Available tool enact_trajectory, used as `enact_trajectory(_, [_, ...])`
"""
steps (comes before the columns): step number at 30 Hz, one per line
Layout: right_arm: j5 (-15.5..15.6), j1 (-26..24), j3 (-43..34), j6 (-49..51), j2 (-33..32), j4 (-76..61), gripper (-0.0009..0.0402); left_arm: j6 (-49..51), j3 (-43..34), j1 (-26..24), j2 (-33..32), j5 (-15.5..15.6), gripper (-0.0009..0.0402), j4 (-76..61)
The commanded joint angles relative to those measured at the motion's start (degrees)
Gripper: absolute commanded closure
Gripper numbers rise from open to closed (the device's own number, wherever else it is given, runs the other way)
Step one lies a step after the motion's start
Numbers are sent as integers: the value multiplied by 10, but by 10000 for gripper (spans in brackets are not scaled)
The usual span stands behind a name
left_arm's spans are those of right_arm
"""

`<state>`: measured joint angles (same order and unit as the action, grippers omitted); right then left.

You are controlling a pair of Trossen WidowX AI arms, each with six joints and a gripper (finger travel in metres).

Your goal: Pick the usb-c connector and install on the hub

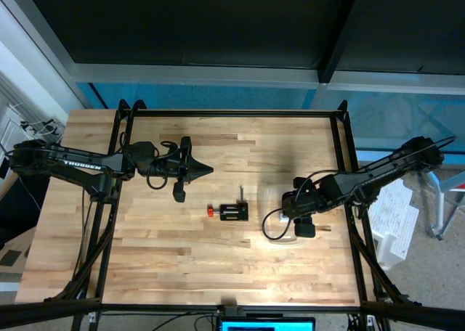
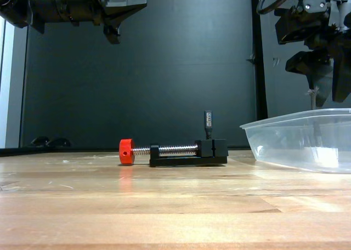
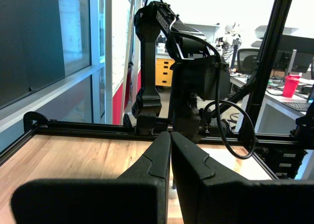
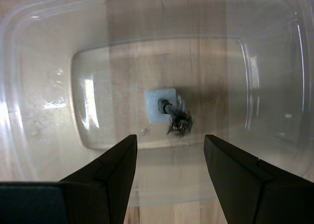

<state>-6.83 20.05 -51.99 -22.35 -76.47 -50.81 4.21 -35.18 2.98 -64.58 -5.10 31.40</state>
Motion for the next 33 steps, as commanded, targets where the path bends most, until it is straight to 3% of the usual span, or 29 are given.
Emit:
enact_trajectory(1, [-12,0,0,-2,-12,2,206,0,0,0,0,0,393,0])
enact_trajectory(33, [-7,1,1,4,-105,65,205,0,0,0,0,0,393,0])
